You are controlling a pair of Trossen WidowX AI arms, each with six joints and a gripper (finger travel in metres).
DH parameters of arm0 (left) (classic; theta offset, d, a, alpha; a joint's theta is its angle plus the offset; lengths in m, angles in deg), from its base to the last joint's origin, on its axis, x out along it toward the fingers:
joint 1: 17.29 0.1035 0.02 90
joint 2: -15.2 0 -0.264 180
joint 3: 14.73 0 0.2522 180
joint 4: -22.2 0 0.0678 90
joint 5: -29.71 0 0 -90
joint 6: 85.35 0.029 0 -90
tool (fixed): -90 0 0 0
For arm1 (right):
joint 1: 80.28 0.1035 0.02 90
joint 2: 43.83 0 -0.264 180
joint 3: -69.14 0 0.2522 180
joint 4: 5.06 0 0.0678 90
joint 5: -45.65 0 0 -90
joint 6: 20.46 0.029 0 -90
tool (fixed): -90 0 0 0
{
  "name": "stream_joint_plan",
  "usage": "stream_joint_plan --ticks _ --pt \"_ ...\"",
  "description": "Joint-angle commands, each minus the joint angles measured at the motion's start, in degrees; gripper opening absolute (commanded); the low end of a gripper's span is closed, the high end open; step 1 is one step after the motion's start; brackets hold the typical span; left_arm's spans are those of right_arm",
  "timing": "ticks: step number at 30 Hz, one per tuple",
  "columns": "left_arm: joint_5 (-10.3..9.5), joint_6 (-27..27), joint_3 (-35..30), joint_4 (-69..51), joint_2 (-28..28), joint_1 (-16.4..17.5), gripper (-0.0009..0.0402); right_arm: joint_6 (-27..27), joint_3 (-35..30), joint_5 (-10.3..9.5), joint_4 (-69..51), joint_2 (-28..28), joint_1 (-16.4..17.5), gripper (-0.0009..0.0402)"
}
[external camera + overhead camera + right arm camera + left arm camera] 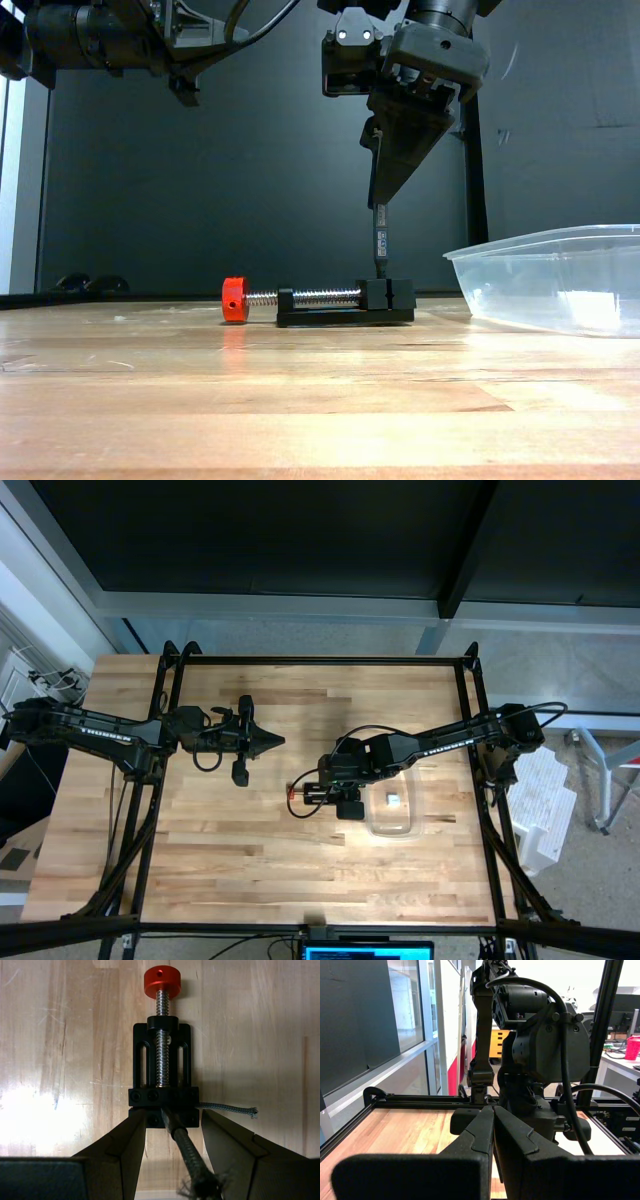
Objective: Remove the USB-C connector from taskboard and place in the container
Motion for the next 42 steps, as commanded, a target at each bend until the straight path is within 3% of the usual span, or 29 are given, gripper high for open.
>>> stream_joint_plan --ticks 1,11,34,42 --pt "0.00 0.0 0.0 0.0 0.0 0.0 0.0000 0.0 0.1 -0.02 -0.3 0.0 0.0 0.0153" --pt "0.00 0.0 0.0 0.0 0.0 0.0 0.0000 0.1 0.1 -0.24 0.0 -0.7 0.1 0.0143" --pt "0.00 0.0 0.0 0.0 0.0 0.0 0.0000 -0.3 0.1 -0.48 0.2 -0.5 -0.1 -0.0003" --pt "0.00 0.0 0.0 0.0 0.0 0.0 0.0000 -0.8 0.1 -0.46 0.2 0.2 -0.2 0.0001"
